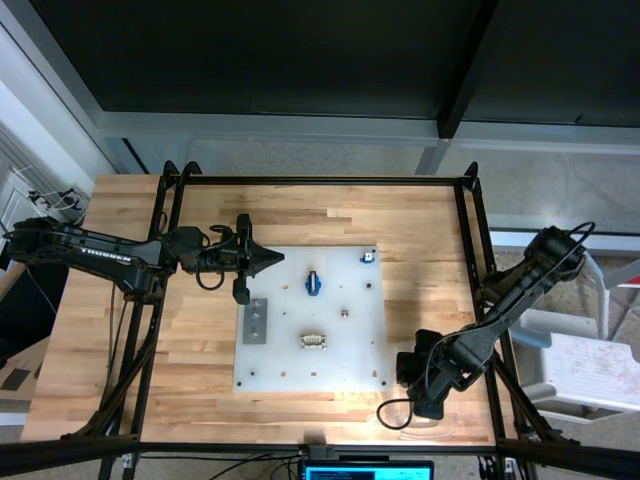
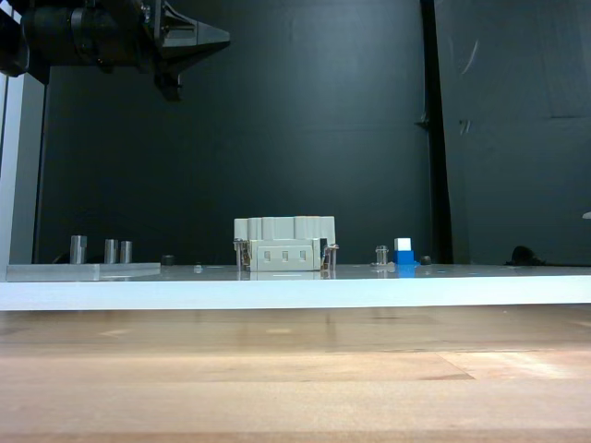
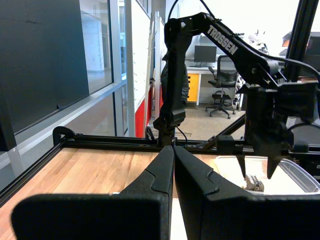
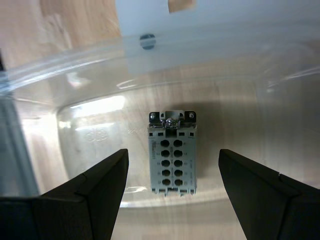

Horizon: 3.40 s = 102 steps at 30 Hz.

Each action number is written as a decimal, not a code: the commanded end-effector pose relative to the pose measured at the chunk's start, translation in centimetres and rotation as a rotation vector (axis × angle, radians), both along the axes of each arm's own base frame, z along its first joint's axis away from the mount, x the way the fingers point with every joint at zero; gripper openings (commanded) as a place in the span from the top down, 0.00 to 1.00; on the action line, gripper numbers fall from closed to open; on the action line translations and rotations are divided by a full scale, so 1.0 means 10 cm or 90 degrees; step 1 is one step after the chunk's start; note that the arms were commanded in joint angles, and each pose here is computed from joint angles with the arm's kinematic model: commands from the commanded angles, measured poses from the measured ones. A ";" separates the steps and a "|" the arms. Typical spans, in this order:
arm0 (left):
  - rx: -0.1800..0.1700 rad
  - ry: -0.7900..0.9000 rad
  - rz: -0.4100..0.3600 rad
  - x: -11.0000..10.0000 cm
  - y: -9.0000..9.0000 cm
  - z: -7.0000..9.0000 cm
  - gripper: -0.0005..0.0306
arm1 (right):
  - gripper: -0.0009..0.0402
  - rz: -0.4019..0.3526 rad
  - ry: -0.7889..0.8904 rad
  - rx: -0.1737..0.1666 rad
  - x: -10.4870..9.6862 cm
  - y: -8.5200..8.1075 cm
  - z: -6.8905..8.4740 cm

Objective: Remove the HAN10-E connector and place it in the container

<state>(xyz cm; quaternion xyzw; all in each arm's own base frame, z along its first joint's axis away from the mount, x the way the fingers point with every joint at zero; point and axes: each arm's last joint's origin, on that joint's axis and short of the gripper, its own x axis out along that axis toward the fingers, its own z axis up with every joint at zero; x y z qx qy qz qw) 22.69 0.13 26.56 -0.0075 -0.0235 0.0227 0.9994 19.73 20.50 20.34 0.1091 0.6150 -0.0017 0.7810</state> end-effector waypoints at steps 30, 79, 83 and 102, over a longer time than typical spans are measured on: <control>0.000 0.000 0.000 0.00 0.00 0.00 0.98 | 0.39 0.003 -0.018 0.021 -0.16 -0.15 0.30; 0.000 0.000 0.000 0.00 0.00 0.00 0.98 | 0.39 0.003 -0.018 0.021 -0.16 -0.15 0.30; 0.000 0.000 0.000 0.00 0.00 0.00 0.98 | 0.39 0.003 -0.018 0.021 -0.16 -0.15 0.30; 0.000 0.000 0.000 0.00 0.00 0.00 0.98 | 0.39 0.003 -0.019 0.022 -0.16 -0.15 0.30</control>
